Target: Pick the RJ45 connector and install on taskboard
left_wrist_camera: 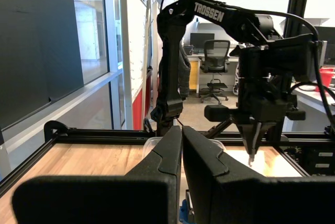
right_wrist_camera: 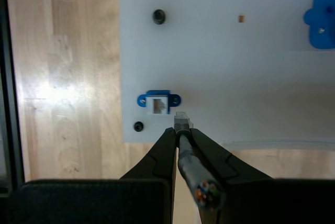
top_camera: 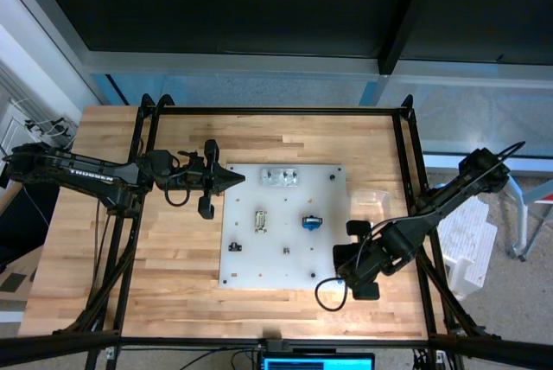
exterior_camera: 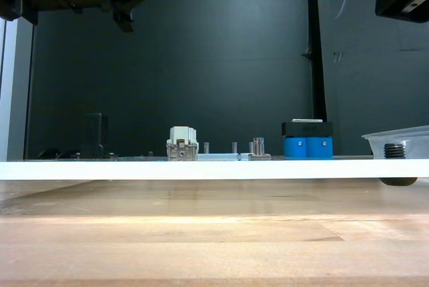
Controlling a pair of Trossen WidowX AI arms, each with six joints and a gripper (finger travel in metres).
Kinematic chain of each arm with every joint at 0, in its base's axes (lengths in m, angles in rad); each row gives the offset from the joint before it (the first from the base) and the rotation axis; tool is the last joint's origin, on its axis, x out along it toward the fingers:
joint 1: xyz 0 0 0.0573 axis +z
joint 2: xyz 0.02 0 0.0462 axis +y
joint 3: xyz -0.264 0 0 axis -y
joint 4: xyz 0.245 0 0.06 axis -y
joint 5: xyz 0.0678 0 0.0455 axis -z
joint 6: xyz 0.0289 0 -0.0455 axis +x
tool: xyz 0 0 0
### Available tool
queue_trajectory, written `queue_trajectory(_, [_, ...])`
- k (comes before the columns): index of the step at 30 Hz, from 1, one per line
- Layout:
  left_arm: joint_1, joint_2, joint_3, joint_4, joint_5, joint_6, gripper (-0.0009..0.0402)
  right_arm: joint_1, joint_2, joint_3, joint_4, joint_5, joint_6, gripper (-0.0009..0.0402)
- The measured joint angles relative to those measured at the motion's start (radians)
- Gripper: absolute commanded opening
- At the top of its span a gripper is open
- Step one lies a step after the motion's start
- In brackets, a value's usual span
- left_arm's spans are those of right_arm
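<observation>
The RJ45 connector [right_wrist_camera: 181,121] is a small clear plug on the end of a short grey cable, and my right gripper [right_wrist_camera: 180,131] is shut on that cable just behind the plug. It hangs above the near right corner of the white taskboard [right_wrist_camera: 235,67], a little short of a blue-framed white jack [right_wrist_camera: 159,102]. From above, the right gripper [top_camera: 343,264] is over the taskboard [top_camera: 268,262] edge. My left gripper [top_camera: 232,178] is shut on nothing, held high at the board's far left corner; its fingers [left_wrist_camera: 170,150] are pressed together.
On the board stand a silver block [top_camera: 280,178], a beige socket [top_camera: 259,220] and a blue and black part [top_camera: 310,222]. A clear plastic tray [top_camera: 371,200] lies to the right of the board. A black frame [top_camera: 276,111] rims the wooden table.
</observation>
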Motion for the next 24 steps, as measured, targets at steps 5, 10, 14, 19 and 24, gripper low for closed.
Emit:
queue_trajectory(5, [0.000, 0.000, 0.000, 0.000, 0.000, 0.000, 0.0000, 0.016, 0.016, 0.000, 0.023, 0.000, 0.022, 0.0000])
queue_trajectory(10, [0.000, 0.000, 0.000, 0.000, 0.000, 0.000, 0.0000, 0.022, 0.031, -0.005, 0.051, 0.000, 0.031, 0.0000])
queue_trajectory(14, [0.000, 0.000, 0.000, 0.000, 0.000, 0.000, 0.0000, 0.023, 0.037, -0.006, 0.069, 0.001, 0.032, 0.0000])
queue_trajectory(19, [0.000, 0.000, 0.000, 0.000, 0.000, 0.000, 0.0000, 0.026, 0.038, -0.029, 0.092, 0.003, 0.032, 0.0000])
queue_trajectory(24, [0.000, 0.000, 0.000, 0.000, 0.000, 0.000, 0.0000, 0.027, 0.038, -0.037, 0.097, 0.003, 0.032, 0.0000])
